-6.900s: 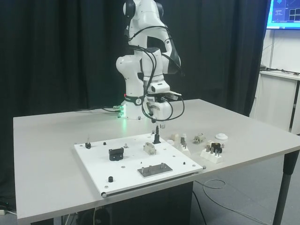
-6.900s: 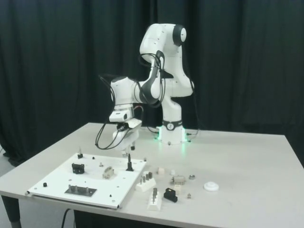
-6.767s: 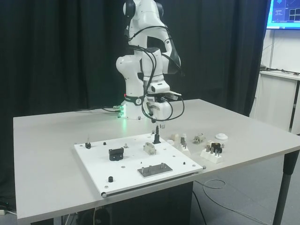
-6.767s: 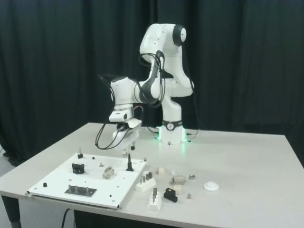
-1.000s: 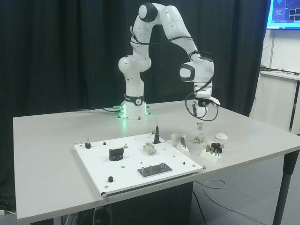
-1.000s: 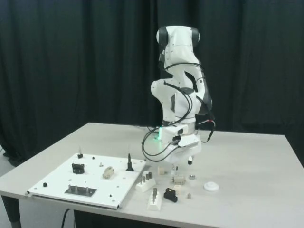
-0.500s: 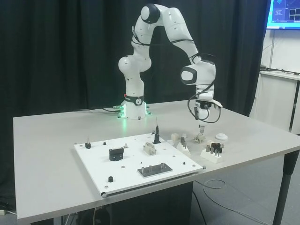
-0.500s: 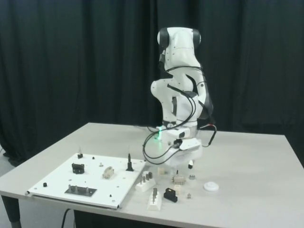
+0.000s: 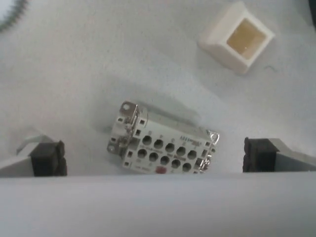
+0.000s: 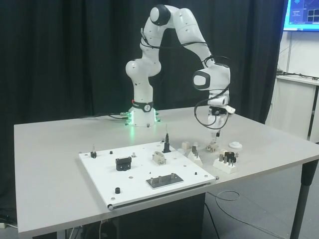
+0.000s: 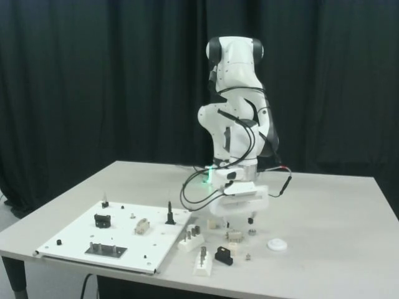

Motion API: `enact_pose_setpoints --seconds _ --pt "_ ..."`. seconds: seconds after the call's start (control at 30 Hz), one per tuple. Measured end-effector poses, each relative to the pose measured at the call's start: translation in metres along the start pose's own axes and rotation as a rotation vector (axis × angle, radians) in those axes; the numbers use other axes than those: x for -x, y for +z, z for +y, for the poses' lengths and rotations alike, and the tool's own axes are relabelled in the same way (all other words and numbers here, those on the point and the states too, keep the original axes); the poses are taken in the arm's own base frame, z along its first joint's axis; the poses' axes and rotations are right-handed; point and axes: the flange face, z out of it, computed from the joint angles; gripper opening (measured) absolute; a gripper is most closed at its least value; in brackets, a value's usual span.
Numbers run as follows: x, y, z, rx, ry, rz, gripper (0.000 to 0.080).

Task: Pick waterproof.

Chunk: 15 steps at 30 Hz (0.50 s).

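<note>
The waterproof connector [image 9: 163,145] is a small white block with rows of round holes and metal clips at its ends. It lies flat on the grey table among the loose parts right of the white board, seen in the first room view [image 10: 211,146] and the second room view [image 11: 235,235]. My gripper [image 9: 153,157] hangs just above it, open, with one black fingertip [image 9: 47,158] on each side of the connector and a wide gap between them. Nothing is held. The room views show the gripper [image 10: 217,131] [image 11: 239,220] pointing down over the connector.
A white square cap [image 9: 237,37] lies close to the connector, and a toothed grey disc [image 9: 9,11] shows at the picture's edge. Around it stand white blocks with pins [image 10: 225,162], a white disc [image 10: 235,145] and a black part [image 11: 222,255]. The white board [image 10: 144,169] carries several fixtures.
The arm has swung from over the white board to the loose parts on the right. In the last second its wrist turned and settled over the connector.
</note>
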Motion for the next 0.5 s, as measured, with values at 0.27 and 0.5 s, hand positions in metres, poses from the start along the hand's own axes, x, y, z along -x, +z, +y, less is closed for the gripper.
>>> enact_pose_setpoints --seconds 0.27,0.5 --pt "0.0011 0.0022 -0.0042 0.005 0.164 -0.012 0.0800" --pt "0.0022 0.0032 -0.0065 0.007 0.368 -0.014 0.0800"
